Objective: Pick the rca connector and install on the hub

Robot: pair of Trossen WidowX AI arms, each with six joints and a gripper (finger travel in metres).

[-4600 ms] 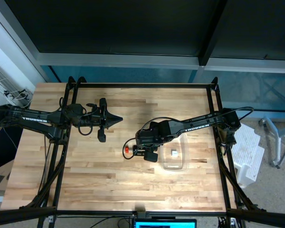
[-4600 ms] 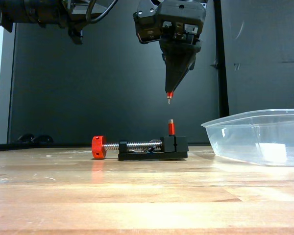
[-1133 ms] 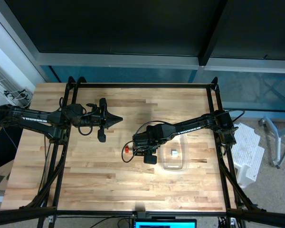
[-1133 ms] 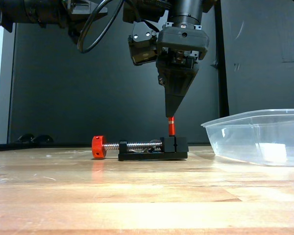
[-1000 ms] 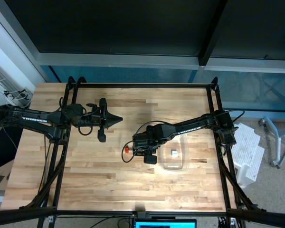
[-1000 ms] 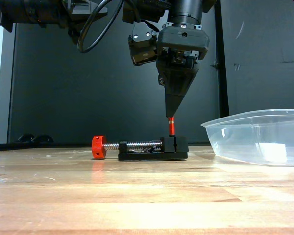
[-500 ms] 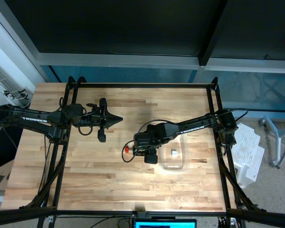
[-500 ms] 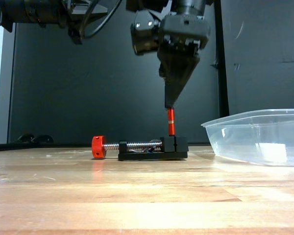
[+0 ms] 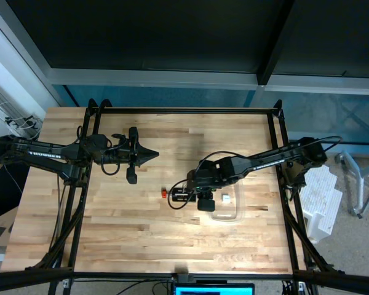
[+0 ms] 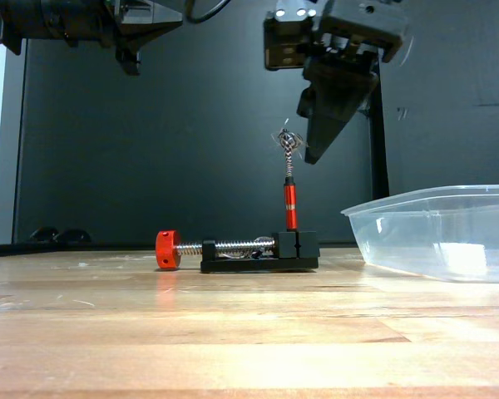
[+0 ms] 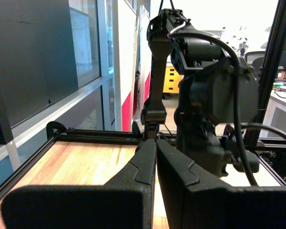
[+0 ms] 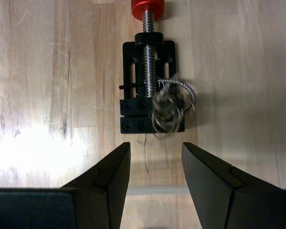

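Observation:
The hub (image 10: 259, 253) is a small black block with a red knob (image 10: 167, 249) on a threaded rod, lying on the wooden table. The rca connector (image 10: 289, 206) stands upright in the hub's right end, a red barrel topped by frayed silvery braid (image 12: 169, 109). My right gripper (image 12: 154, 151) hangs open above and slightly right of it, touching nothing; its dark fingers (image 10: 323, 125) are beside the braid. In the high view the right gripper (image 9: 204, 200) sits between the hub (image 9: 179, 194) and the tray. My left gripper (image 9: 154, 155) is parked far left, shut and empty.
A clear plastic tray (image 10: 432, 237) stands just right of the hub, with a small white cube (image 9: 225, 198) inside it. A black metal frame (image 9: 184, 111) runs around the table's back and sides. The left arm (image 9: 49, 155) lies along the left edge.
My right gripper has opened, let go of the rca connector, risen and shifted right toward the tray. The connector stays standing in the hub. The left arm has not moved.

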